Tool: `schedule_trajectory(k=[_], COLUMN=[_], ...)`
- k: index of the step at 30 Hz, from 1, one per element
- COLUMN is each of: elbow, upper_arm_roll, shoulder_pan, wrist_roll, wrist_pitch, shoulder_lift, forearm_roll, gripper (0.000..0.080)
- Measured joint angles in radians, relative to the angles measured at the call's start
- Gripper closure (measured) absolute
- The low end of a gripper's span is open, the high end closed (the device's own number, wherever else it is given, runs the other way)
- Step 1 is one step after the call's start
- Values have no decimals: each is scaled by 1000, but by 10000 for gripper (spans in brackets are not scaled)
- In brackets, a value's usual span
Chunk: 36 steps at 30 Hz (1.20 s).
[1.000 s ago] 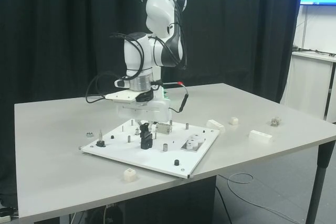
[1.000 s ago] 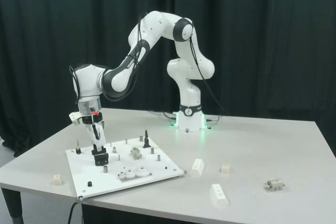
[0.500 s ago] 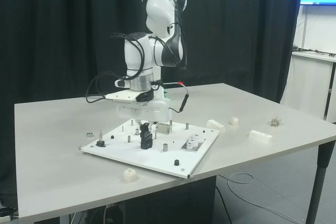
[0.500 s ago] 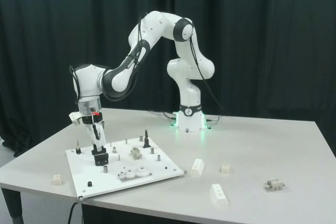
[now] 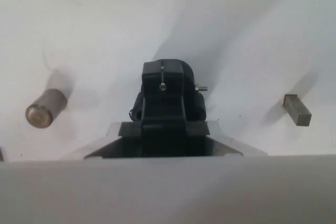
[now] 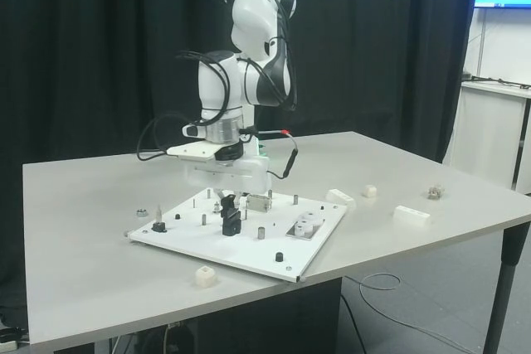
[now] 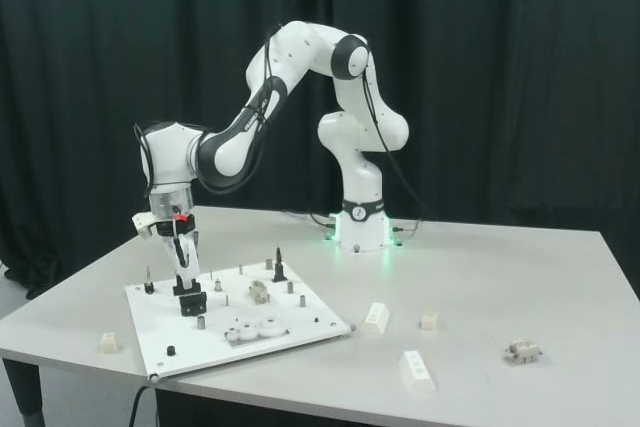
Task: Insert D-SUB.
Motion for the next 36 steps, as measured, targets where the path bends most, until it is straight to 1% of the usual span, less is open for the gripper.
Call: schedule_trajectory(k=[13, 21, 30, 36], elbow=[-3, -3, -3, -3], upper_arm_roll=[-7, -12, -19, -19], shoulder_pan=[18, 21, 21, 22], wrist_roll=[22, 22, 22, 18], wrist_pitch=[1, -10, -24, -25], shoulder_lift=[0, 0, -1, -1], forearm_roll=[0, -2, -28, -30], gripper=[649, 649, 649, 649])
